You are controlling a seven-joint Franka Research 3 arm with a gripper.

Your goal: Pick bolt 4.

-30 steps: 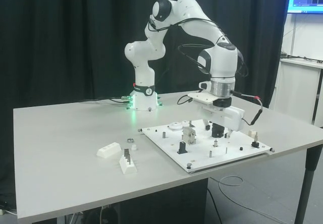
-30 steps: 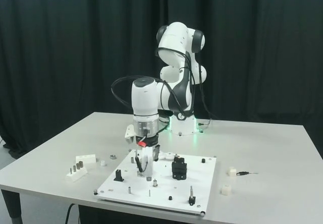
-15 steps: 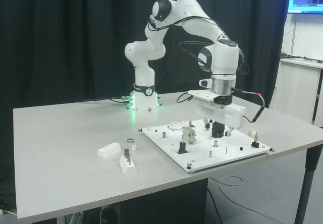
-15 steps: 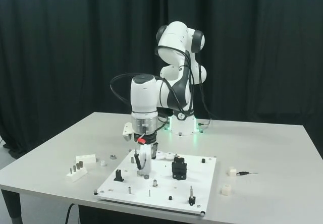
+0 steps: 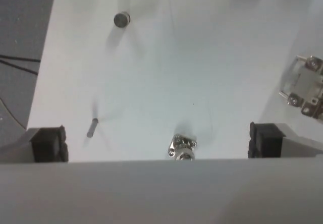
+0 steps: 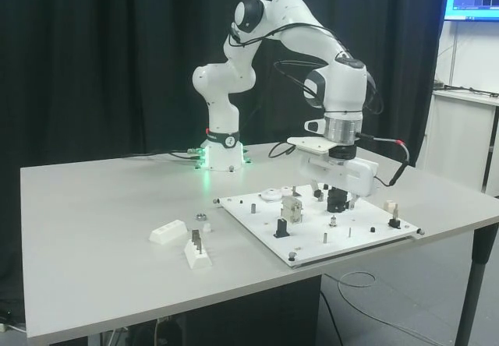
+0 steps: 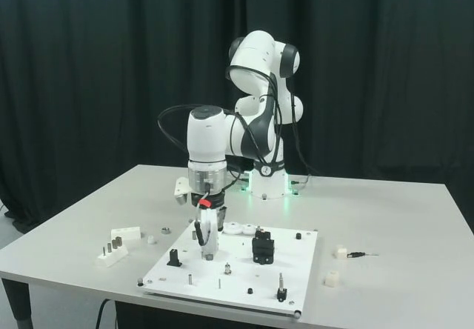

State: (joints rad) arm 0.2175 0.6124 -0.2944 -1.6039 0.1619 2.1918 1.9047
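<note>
My gripper (image 5: 156, 142) is open, its black fingertips (image 5: 48, 144) wide apart above the white board (image 5: 176, 72). A small shiny bolt (image 5: 182, 147) stands on the board under the gap, nearer one finger than the other. Nothing is held. In the first room view the gripper (image 6: 335, 200) hangs low over the board's middle, just behind the shiny bolt (image 6: 334, 222). The second room view has the gripper (image 7: 207, 252) up and left of the same bolt (image 7: 227, 269). Which bolt is number 4 I cannot tell.
A thin pin (image 5: 92, 127), a dark round stud (image 5: 121, 19) and a metal bracket (image 5: 305, 85) also stand on the board. A black fixture (image 7: 261, 247) sits beside the gripper. Off the board lie a white holder with several pins (image 6: 196, 248) and a white block (image 6: 168, 231).
The wrist has risen a little and swung sideways over the board, left in the second room view. The fingers hold nothing throughout.
</note>
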